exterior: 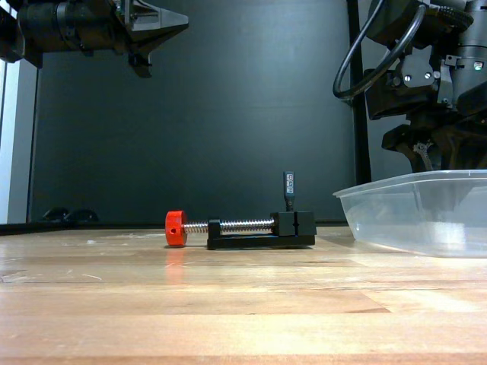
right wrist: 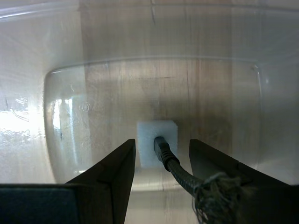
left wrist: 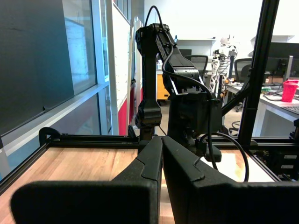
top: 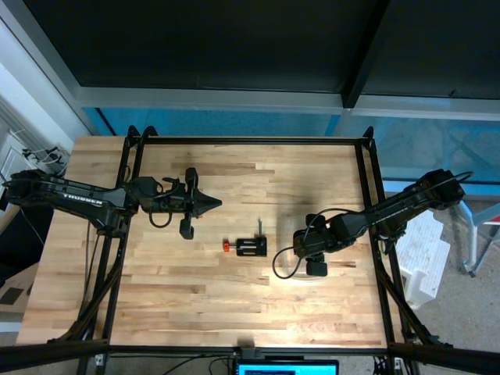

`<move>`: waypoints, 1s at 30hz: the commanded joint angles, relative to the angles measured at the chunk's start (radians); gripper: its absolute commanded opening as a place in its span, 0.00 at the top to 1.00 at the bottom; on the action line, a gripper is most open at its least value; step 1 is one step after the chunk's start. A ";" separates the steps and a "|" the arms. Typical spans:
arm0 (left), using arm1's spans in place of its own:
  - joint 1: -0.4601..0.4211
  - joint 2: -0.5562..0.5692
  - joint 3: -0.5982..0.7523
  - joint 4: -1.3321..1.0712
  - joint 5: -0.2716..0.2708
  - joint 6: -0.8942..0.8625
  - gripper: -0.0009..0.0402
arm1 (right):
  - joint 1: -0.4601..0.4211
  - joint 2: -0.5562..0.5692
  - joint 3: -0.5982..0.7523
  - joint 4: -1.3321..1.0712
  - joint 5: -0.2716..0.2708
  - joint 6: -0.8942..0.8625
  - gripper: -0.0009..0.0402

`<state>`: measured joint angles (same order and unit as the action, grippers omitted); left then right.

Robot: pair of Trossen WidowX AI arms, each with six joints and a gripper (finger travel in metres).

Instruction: Pick the usb-c connector and install on the hub

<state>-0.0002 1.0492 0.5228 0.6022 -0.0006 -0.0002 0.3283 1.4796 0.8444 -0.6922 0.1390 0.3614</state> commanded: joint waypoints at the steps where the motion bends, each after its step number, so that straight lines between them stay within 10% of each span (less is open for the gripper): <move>1: 0.000 0.000 0.000 0.000 0.000 0.000 0.98 | 0.000 0.000 -0.001 0.002 0.003 0.000 0.65; 30: 0.000 0.000 0.000 0.000 0.000 0.000 0.98 | 0.000 0.000 -0.001 0.003 0.010 -0.002 0.97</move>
<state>-0.0002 1.0492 0.5228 0.6025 -0.0006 -0.0002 0.3279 1.4796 0.8433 -0.6884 0.1497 0.3584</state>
